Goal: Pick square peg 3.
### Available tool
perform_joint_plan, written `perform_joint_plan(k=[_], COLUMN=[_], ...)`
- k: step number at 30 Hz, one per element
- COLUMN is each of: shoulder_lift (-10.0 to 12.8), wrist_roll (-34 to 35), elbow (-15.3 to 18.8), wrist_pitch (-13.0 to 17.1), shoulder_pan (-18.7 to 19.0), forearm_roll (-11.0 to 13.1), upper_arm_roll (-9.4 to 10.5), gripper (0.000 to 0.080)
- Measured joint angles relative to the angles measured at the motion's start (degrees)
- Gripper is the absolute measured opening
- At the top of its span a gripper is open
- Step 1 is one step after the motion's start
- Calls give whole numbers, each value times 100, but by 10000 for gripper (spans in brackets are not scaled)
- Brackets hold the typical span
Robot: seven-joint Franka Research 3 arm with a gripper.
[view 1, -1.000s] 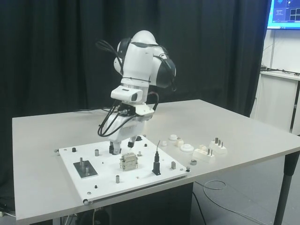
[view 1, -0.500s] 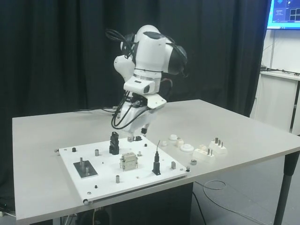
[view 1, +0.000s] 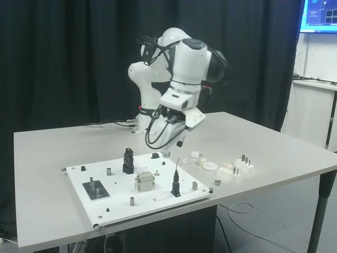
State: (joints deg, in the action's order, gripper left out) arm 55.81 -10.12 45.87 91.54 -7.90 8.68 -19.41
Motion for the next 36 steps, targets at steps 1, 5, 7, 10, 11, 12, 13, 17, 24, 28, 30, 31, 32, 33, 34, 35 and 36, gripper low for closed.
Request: perform_joint_plan(k=[1, 5, 7, 10, 11, 12, 13, 17, 24, 28, 30, 31, 32, 33, 34, 35, 36], shoulder_lift=[0, 0, 0, -1, -1, -1, -1, -1, -1, -1, -1, -1, -1, -1, -1, -1, -2], wrist_roll=[46, 247, 354, 496, 540, 586, 636, 830, 1103, 1309, 1406, 1451, 1497, 1550, 1609, 1663, 1713], elbow=[3, 6, 7, 16, 21, 27, 35, 72, 149, 208, 236, 250, 264, 279, 297, 315, 334], wrist_pitch=[-46, -258, -366, -501, -544, -578, -607, -717, -898, -993, -1028, -1045, -1064, -1085, -1106, -1123, -1141], shoulder_pan=[34, 175, 245, 354, 389, 424, 460, 595, 802, 900, 941, 962, 983, 1006, 1031, 1054, 1075], forearm_roll=[1, 3, 3, 4, 4, 4, 3, 3, 3, -8, -18, -24, -31, -40, -49, -60, -77], upper_arm_roll=[0, 6, 9, 18, 18, 20, 20, 25, 71, 153, 203, 223, 241, 257, 273, 288, 305], gripper=[800, 800, 800, 800, 800, 800, 800, 800, 800, 800, 800, 800, 800, 800, 800, 800, 800])
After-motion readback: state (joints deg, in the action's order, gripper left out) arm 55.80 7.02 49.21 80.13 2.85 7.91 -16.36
